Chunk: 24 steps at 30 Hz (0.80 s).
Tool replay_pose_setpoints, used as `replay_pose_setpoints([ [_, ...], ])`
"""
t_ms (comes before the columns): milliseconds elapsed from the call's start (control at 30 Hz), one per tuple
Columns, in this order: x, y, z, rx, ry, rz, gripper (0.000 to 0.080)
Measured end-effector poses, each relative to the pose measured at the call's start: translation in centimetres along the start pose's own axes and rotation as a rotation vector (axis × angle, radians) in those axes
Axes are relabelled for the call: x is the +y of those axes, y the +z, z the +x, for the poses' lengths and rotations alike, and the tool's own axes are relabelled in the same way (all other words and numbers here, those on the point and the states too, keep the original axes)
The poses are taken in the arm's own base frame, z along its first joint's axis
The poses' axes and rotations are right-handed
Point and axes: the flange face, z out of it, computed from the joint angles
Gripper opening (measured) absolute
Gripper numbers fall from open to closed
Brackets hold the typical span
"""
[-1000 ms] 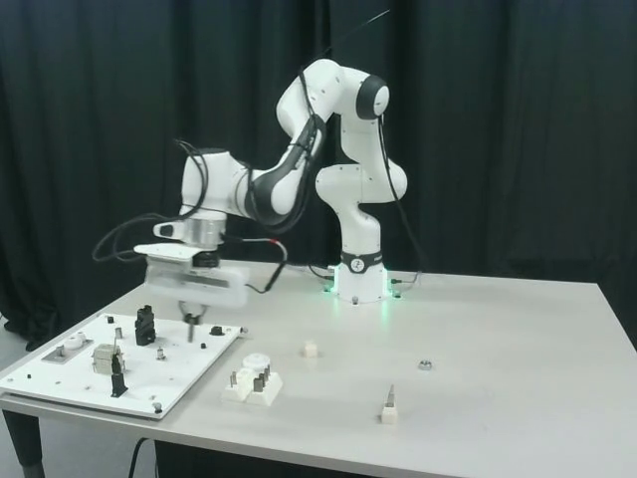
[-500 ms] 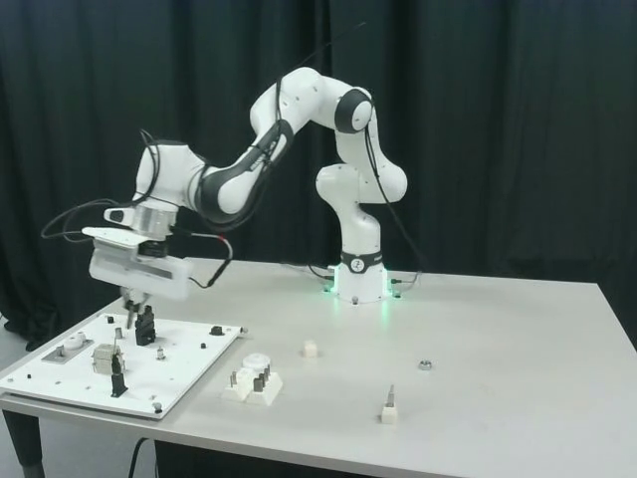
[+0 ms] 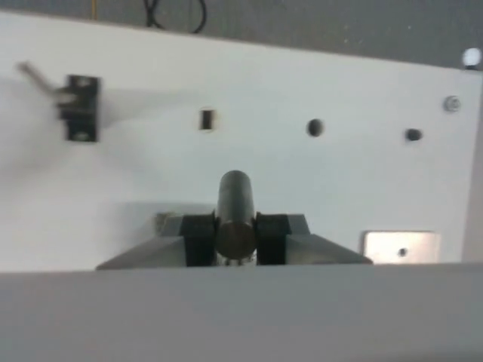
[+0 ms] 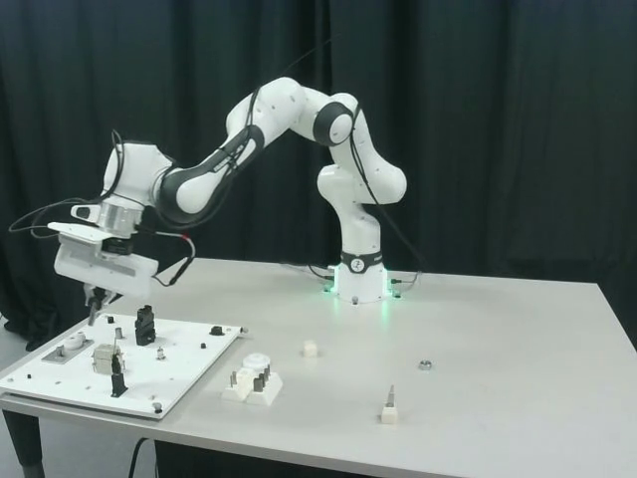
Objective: Insert round peg 3.
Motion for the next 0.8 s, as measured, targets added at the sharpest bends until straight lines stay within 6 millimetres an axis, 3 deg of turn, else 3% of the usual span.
replay_pose_setpoints([
  [333, 2.6, 2.2, 2.0, 0.014, 0.009, 0.030, 0.0108],
  [800, 5.1, 5.8, 2.8, 0.025, 0.018, 0.049, 0.0108],
])
